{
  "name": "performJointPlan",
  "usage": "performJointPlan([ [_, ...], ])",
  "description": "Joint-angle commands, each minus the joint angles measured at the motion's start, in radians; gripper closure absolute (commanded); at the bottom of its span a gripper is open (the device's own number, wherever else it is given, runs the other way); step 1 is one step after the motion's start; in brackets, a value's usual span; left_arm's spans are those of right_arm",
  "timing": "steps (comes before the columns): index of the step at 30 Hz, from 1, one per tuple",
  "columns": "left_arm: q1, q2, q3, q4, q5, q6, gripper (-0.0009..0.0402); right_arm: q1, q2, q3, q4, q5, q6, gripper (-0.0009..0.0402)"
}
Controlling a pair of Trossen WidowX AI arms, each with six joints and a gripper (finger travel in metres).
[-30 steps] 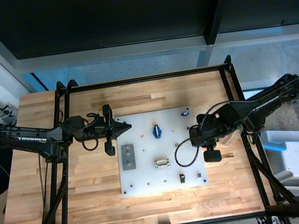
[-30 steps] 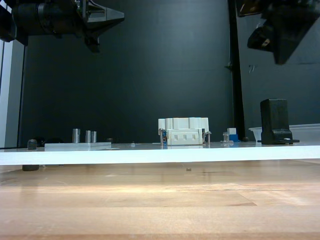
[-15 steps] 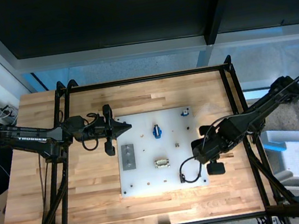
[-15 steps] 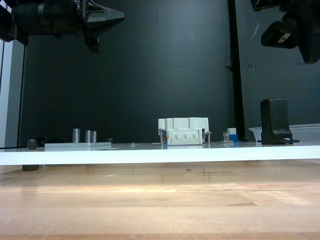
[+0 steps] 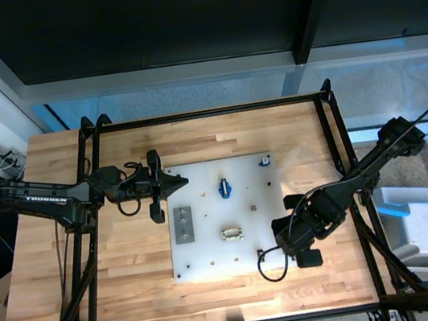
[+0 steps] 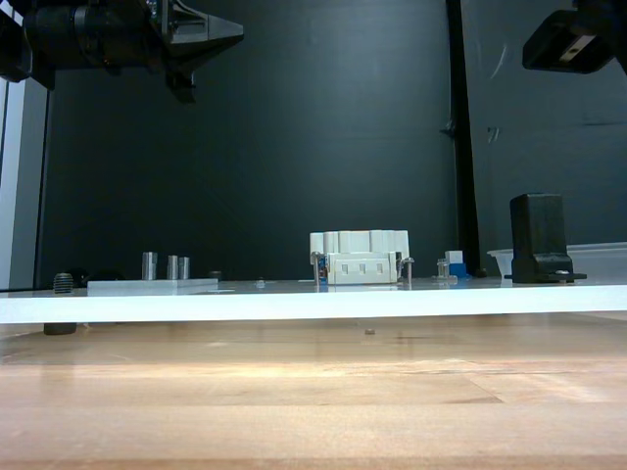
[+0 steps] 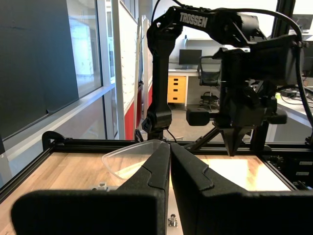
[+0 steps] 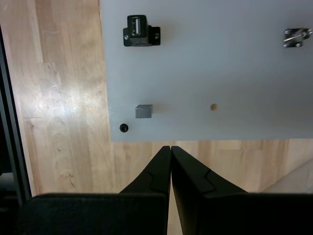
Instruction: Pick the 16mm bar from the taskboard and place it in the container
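Nearest, the right gripper [image 8: 170, 148] hangs just off the right edge of the taskboard [image 8: 220, 88] by its near corner, fingers pressed together, empty. A small grey square piece [image 8: 143, 111] sits close by. Which part is the 16mm bar I can't tell. Farther, the container [image 6: 600, 257] rests beside the board. The left gripper [image 5: 182, 182] hovers at its far-left edge, fingers together, empty.
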Motion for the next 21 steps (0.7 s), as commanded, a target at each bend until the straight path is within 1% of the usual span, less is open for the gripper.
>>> performJointPlan([
  [1,0.0,0.0,0.0,0.0,0.0,0.0,0.0393,0.016,0.018,0.0,0.005,0.0,0.034,0.0393],
  [6,0.0,0.0,0.0,0.0,0.0,0.0,0.0393,0.03,0.04,0.0,0.023,0.0,0.073,0.0392],
  [10,0.0,0.0,0.0,0.0,0.0,0.0,0.0393,0.034,0.053,0.0,0.032,0.001,0.091,0.0373],
  [16,0.0,0.0,0.0,0.0,0.0,0.0,0.0393,0.036,0.057,0.0,0.043,0.002,0.093,0.0314],
  [18,0.0,0.0,0.0,0.0,0.0,0.0,0.0393,0.036,0.063,0.0,0.043,0.011,0.093,0.0289],
  [20,0.0,0.0,0.0,0.0,0.0,0.0,0.0393,0.037,0.066,0.0,0.043,0.027,0.093,0.0263],
  [21,0.0,0.0,0.0,0.0,0.0,0.0,0.0393,0.037,0.069,0.0,0.044,0.027,0.093,0.025],
])
